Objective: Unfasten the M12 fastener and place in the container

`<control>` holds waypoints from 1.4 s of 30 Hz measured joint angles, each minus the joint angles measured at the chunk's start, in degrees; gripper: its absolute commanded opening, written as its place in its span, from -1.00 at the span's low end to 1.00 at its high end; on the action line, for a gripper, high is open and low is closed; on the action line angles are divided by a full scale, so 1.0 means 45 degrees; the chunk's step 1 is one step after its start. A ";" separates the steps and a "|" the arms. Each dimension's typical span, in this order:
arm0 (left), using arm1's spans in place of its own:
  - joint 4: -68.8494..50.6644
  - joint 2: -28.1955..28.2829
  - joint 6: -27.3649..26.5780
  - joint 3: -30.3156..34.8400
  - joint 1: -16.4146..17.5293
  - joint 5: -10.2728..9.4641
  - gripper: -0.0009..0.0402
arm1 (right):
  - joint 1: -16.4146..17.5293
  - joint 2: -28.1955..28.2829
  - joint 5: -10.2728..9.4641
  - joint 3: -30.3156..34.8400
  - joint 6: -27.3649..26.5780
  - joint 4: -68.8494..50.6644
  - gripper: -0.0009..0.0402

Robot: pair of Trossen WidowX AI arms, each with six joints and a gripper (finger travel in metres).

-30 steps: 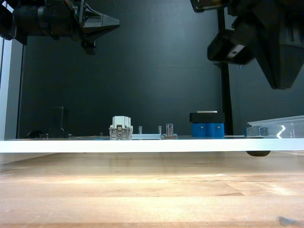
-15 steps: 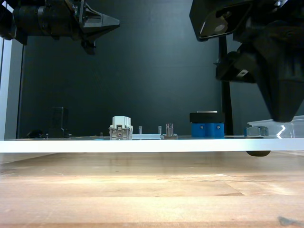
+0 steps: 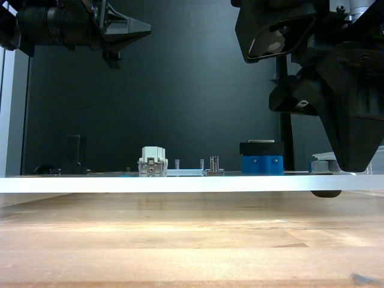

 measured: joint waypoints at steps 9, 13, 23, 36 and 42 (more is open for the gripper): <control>-0.0005 0.0000 -0.0005 0.0000 0.0000 0.0000 -0.96 | -0.0005 -0.0049 0.0355 0.0000 -0.0019 -0.0238 -0.96; -0.0005 0.0000 0.0000 0.0000 0.0000 0.0000 -0.96 | 0.0005 -0.0068 0.0534 0.0000 -0.0024 -0.0321 -0.96; 0.0000 0.0000 -0.0005 0.0000 0.0000 0.0000 -0.96 | 0.0005 -0.0107 0.0651 0.0000 -0.0019 -0.0452 -0.96; 0.0000 0.0000 0.0000 0.0000 0.0000 0.0000 -0.96 | 0.0005 -0.0189 0.2079 -0.0005 -0.0068 -0.1073 -0.96; 0.0000 0.0000 0.0000 0.0005 0.0000 -0.0005 -0.96 | -0.0019 -0.0656 0.3769 -0.0005 0.0199 -0.1681 -0.96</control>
